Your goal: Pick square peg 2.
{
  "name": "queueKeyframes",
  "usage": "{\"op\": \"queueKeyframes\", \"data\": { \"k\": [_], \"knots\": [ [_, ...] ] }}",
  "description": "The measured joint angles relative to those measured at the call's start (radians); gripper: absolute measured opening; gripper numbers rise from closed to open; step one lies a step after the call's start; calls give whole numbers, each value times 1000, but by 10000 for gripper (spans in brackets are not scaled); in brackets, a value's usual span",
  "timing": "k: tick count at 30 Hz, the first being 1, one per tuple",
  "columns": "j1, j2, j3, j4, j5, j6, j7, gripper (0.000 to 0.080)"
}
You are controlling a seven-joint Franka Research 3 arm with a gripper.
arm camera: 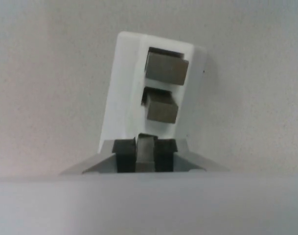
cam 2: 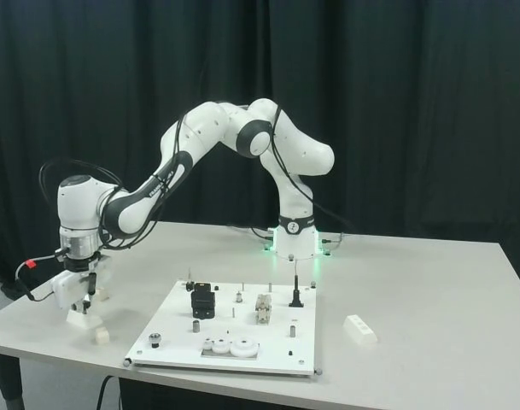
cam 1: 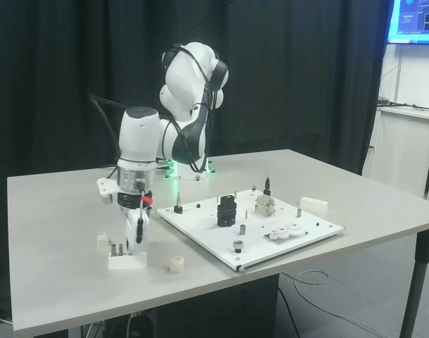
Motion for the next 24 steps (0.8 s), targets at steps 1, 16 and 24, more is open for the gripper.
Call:
{"op": "queueKeyframes", "data": {
  "k": [1,16,24],
  "knots": [
    [0,-3,-2,1,0,-1,0,76],
    [0,-70,-31,7,0,-89,8,75],
    [1,-79,-40,26,0,-130,33,75]
  ]
}}
